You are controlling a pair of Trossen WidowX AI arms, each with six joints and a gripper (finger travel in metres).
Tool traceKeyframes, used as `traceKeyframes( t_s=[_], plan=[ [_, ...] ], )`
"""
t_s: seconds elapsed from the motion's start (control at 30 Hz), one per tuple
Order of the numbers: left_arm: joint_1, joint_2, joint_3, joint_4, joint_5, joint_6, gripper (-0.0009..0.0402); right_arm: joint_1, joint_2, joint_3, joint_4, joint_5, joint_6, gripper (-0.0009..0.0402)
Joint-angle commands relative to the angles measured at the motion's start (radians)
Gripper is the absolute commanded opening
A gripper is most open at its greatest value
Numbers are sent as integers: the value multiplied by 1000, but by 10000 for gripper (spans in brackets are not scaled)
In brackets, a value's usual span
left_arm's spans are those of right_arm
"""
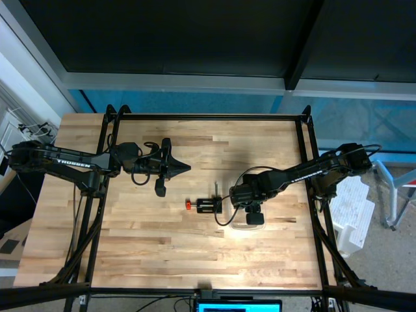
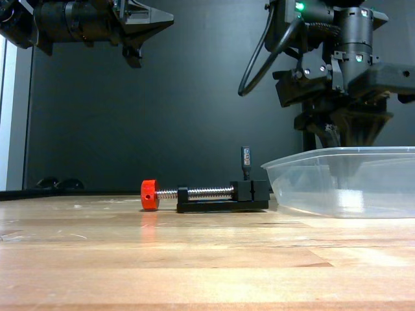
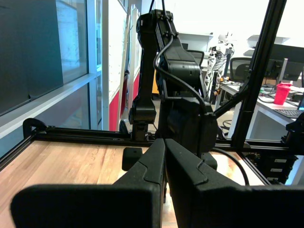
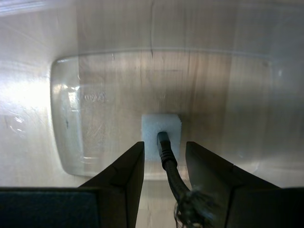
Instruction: Pick the usb-c connector and install on the hub
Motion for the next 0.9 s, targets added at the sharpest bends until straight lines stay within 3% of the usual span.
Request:
traceKeyframes(
  t_s=[0.03,0.33,0.73,0.9],
  plan=[
    [0,0,0,0,0,0,0,2,0,-7,12,0,3,104],
    [0,0,0,0,0,0,0,2,0,-7,15,0,-3,72],
    [0,0,0,0,0,0,0,3,0,-7,13,0,-3,0],
    [0,0,0,0,0,0,0,3,-1,-7,15,0,-3,0]
  ],
)
